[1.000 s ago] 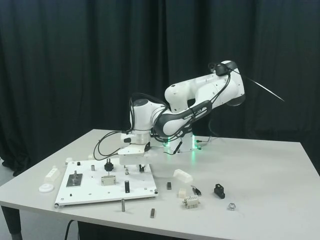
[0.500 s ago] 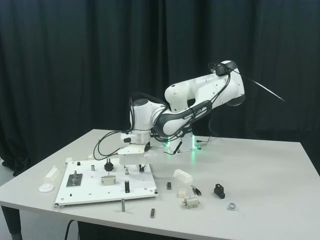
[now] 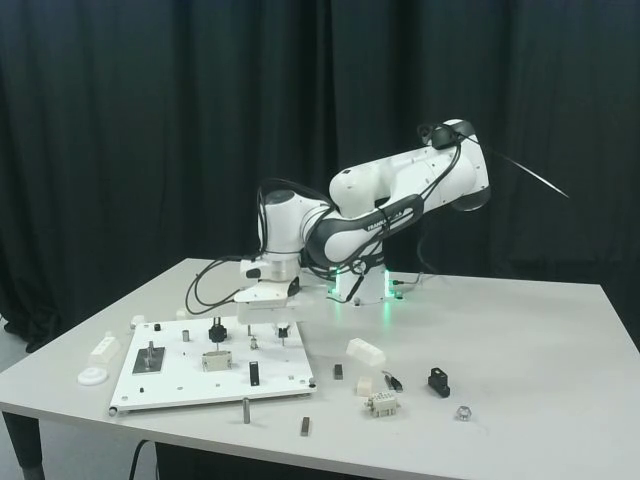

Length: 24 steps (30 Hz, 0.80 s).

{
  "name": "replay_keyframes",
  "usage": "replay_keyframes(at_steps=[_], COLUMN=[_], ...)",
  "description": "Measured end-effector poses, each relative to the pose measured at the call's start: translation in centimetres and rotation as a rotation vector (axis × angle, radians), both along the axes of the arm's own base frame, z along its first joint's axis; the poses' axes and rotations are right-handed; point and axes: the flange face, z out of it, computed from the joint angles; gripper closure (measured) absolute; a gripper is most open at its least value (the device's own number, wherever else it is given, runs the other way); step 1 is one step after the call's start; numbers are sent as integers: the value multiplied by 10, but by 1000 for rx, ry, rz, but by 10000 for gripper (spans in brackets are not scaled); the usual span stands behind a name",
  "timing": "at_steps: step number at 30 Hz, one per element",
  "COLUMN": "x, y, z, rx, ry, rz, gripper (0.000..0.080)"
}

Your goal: Remove round peg 1.

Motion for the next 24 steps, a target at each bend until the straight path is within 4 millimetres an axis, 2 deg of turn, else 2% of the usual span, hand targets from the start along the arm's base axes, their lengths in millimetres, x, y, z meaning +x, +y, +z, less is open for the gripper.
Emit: replay_keyframes(at_steps=[16, 24], x=[-1, -2], y=[-2, -4], z=[2, 12], rx=[-3, -10], ry=[6, 29], rz=[-1, 2], gripper=[783, 783])
